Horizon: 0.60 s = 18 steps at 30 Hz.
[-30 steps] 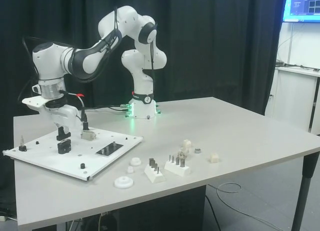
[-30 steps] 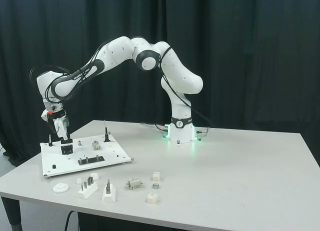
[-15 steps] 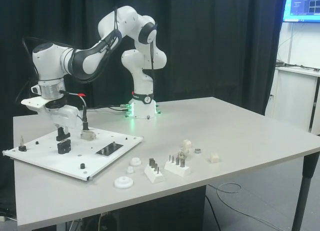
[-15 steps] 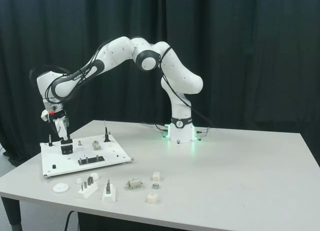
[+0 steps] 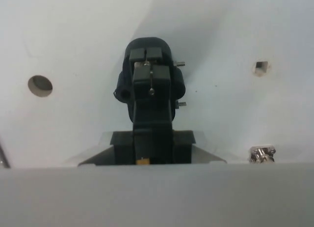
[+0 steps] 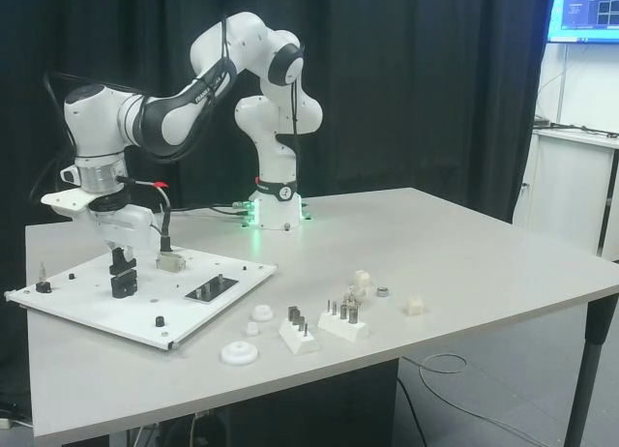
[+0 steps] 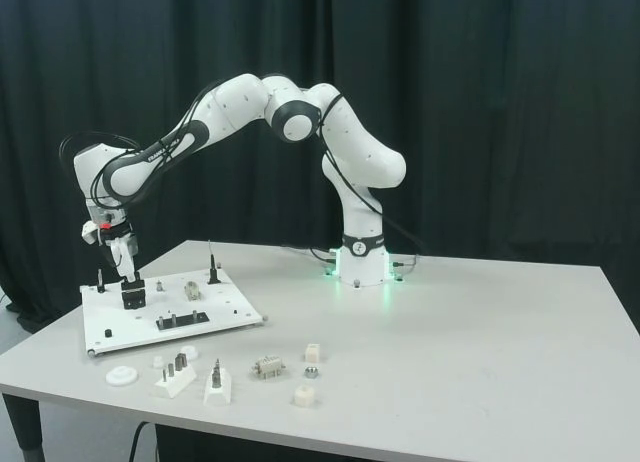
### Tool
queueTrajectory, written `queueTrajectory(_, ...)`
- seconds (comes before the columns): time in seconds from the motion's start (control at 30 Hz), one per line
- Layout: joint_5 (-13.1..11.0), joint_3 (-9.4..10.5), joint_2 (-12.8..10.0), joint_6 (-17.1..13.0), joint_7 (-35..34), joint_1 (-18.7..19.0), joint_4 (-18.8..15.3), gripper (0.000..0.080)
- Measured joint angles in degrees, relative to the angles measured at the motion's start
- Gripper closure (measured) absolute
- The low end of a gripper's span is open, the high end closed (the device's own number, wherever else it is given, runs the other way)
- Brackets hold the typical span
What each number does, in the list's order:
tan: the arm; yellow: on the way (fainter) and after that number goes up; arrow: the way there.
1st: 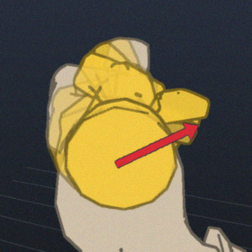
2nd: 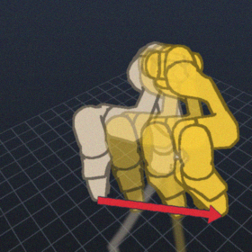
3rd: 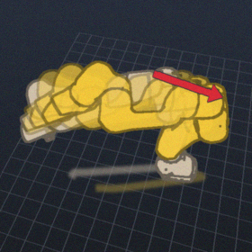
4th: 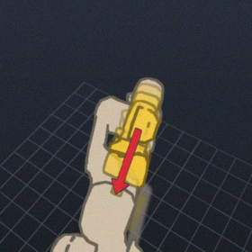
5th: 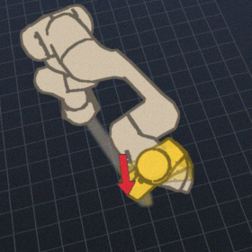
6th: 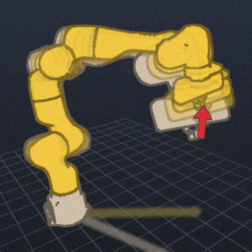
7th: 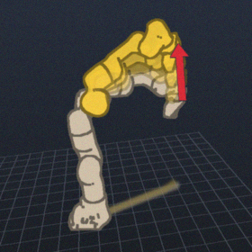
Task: Insert D-SUB.
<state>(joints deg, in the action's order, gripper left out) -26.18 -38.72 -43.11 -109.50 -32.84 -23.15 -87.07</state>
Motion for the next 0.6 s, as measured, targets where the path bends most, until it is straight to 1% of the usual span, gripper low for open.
queueTrajectory(0.6,0.00,0.00,-0.17,-0.91,0.83,0.20,-0.02,0.0649)
